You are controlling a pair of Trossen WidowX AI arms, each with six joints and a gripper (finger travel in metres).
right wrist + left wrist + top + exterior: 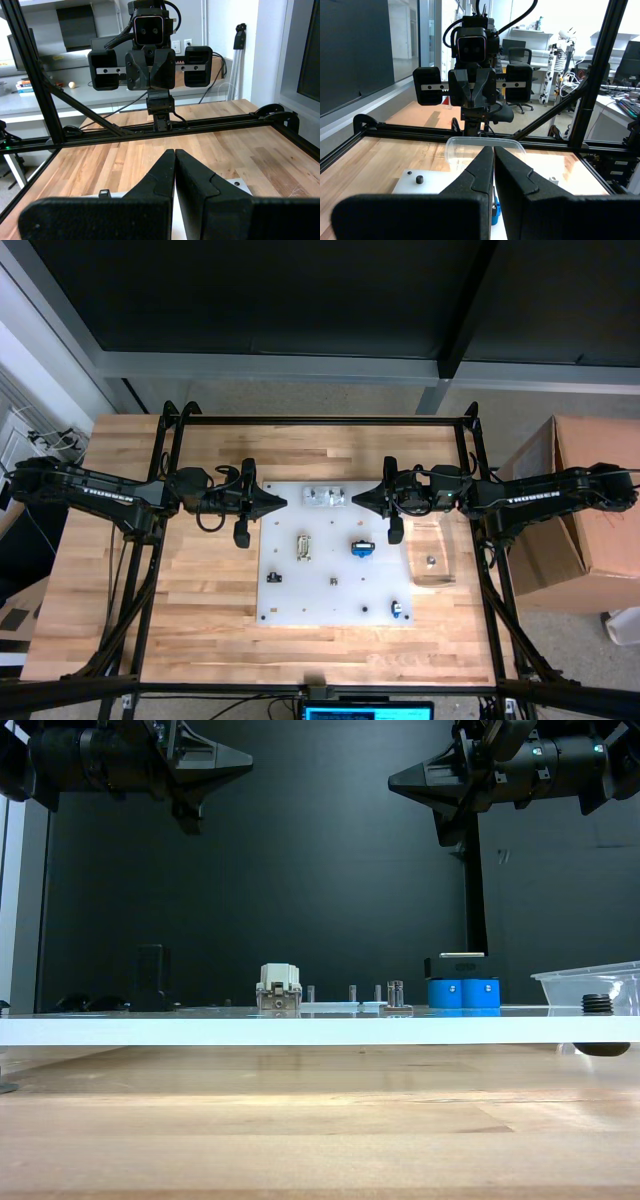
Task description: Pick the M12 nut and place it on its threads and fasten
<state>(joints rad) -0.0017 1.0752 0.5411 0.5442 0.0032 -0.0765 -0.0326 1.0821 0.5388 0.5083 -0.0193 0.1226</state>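
**A:** Tools first. What state are they in?

**B:** Left tool [272, 502]: fingers pressed together with nothing between them. It hangs high over the far left corner of the board [300, 600]. Right tool [362, 498]: likewise closed on nothing, high over the board's far edge. It faces the left tool, and the two are well apart.

**A:** The nut?

**B:** The nut [430, 561] lies free in the tray [450, 545], which sits on the counter [200, 620] just beside the board's right edge. Neither tool is near it.

**A:** The stud?

**B:** The stud [597, 1005] stands bare — its ribs show in the low view and no nut is on it. That view makes it seem to sit inside the tray. The high view shows it on the board, near the near right edge.

**A:** Progress, in your judgement?

**B:** Nothing is done — picking, placing and fastening are all left. The right tool is the nearer to the tray, and it would have to open before any grasp.
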